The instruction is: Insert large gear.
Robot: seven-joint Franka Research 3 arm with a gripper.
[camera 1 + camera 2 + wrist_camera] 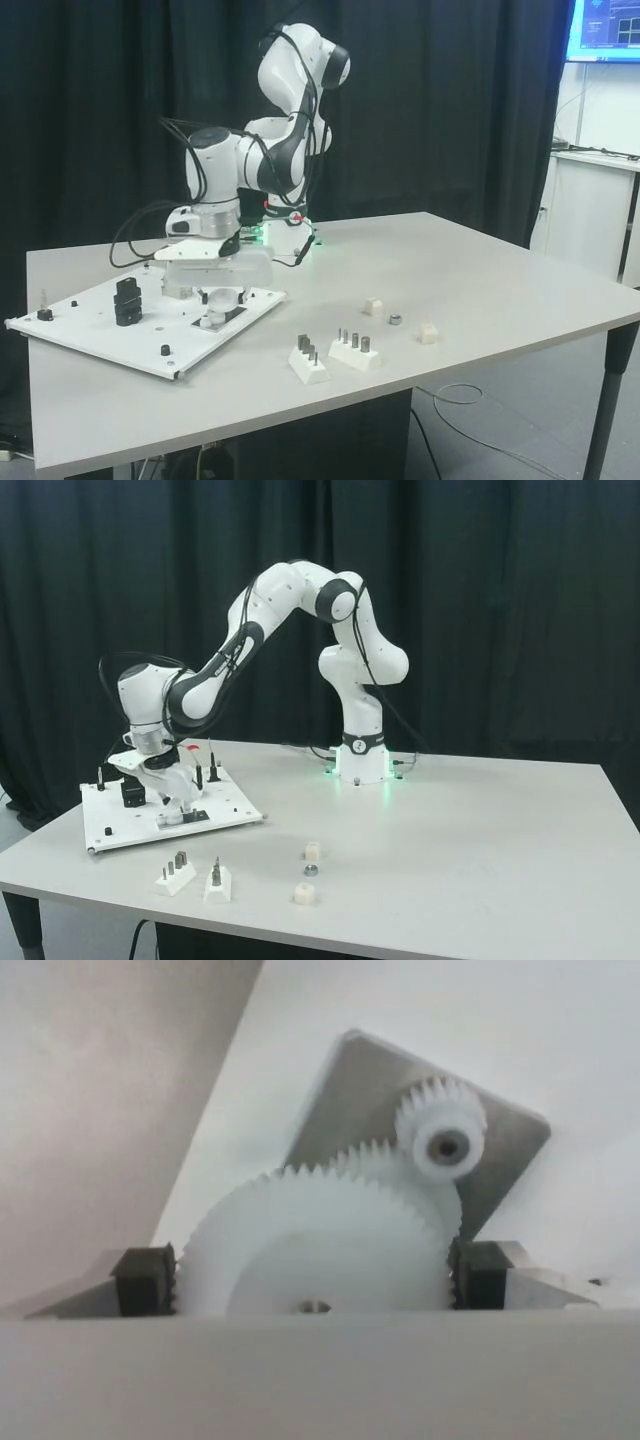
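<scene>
Wrist view shows the gripper [312, 1278] clenched on the large white toothed plastic gear [315, 1250], with its 2 black finger pads [143, 1278] pressing the rim from opposite sides. The gear sits right between the fingertips, and just beyond it are 2 smaller white gears: a medium one [400, 1175] partly tucked behind it and a small one [441, 1128] further out, both sitting on a grey metal plate [350, 1090].

My take: the gear looks stiff and light, but smooth plastic teeth can slip, so gripping across the full diameter like this seems right. Teeth will need to mesh with the medium gear as it seats, so I'd go gently.

In the first room view, the gripper [222, 292] hangs low over the white board [100, 330].
</scene>
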